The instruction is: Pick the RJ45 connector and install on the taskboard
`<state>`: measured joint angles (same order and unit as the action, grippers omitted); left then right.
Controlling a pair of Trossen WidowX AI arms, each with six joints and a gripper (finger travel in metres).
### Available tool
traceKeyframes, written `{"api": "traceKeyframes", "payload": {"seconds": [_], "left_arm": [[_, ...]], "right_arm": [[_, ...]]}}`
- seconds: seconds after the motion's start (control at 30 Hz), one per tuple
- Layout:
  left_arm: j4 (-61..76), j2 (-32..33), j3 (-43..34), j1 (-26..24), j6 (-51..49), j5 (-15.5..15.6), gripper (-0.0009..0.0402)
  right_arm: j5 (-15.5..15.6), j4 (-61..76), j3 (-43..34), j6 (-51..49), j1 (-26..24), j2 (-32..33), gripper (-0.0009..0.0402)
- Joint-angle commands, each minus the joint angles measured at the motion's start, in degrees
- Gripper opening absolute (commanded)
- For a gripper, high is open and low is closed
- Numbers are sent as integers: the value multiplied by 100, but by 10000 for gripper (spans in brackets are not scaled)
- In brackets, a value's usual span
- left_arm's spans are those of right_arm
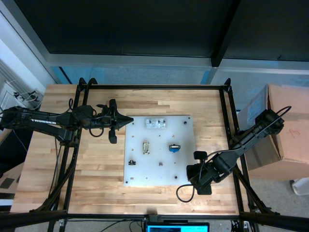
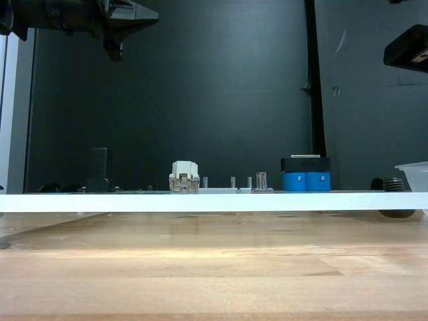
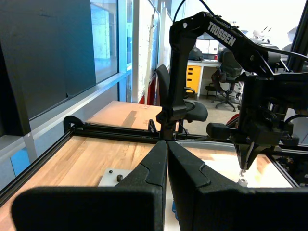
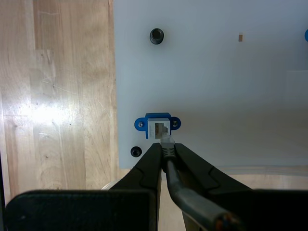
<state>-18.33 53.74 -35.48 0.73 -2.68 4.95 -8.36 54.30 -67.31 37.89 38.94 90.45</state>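
The clear plastic RJ45 connector (image 4: 166,140) is pinched in the right hand (image 4: 166,145) above a blue socket (image 4: 157,117); the left hand (image 3: 167,144) is clenched beside the white board (image 4: 216,72).

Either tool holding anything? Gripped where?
Right tool, over the board's near-right corner, is shut on the RJ45 connector, by the boot behind the plug. Left tool, at the board's left edge, holds nothing.

The left arm (image 1: 41,121) and right arm (image 1: 253,135) are thin and black, with white TROSSEN letters (and loopy black cables). The left gripper (image 3: 167,144) and right gripper (image 4: 165,146) have pointy black fingers.
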Motion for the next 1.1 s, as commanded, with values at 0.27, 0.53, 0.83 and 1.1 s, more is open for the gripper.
{"api": "traceKeyframes", "payload": {"seconds": [0.27,0.53,0.83,1.1], "left_arm": [[2,0,-2,2,2,-2,0],[0,0,-2,0,2,-2,0],[0,0,-2,0,2,-2,0],[0,0,-2,2,2,-2,0]], "right_arm": [[42,-37,-166,-131,-57,192,0],[44,-42,-107,-109,-59,192,0],[44,-114,-70,-111,-59,192,0],[48,-116,-33,-114,-59,192,0]]}}
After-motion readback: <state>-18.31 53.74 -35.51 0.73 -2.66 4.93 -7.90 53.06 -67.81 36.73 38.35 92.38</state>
